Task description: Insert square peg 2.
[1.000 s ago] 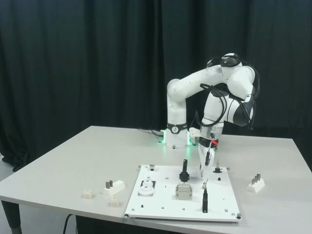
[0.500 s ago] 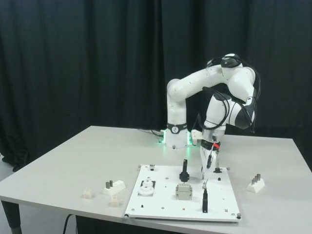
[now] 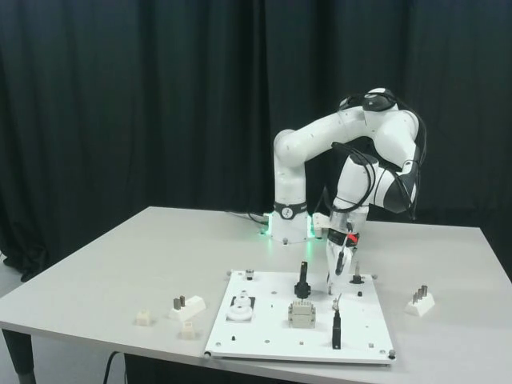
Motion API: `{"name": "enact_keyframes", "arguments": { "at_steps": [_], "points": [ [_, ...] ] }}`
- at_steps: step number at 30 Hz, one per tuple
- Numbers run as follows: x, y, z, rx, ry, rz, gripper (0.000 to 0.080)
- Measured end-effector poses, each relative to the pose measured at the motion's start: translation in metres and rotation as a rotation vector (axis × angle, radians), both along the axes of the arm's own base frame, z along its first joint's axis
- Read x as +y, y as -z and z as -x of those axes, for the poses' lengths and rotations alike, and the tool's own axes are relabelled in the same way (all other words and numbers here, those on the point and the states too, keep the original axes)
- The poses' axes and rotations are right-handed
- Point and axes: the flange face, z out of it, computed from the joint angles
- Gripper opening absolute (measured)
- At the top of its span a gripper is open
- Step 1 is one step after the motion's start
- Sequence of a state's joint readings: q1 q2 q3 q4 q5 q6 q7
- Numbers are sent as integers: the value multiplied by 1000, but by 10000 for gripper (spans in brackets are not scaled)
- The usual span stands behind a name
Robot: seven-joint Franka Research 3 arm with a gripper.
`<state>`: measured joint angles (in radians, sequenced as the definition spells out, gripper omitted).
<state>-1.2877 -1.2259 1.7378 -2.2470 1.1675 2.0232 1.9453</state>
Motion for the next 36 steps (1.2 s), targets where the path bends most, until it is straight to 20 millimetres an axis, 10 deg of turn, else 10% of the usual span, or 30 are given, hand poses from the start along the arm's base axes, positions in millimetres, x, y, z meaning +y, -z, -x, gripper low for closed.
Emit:
{"name": "enact_keyframes", "arguments": {
  "at_steps": [36],
  "points": [
    [1, 1, 2, -41, -1, 16, 76]
  ]
}}
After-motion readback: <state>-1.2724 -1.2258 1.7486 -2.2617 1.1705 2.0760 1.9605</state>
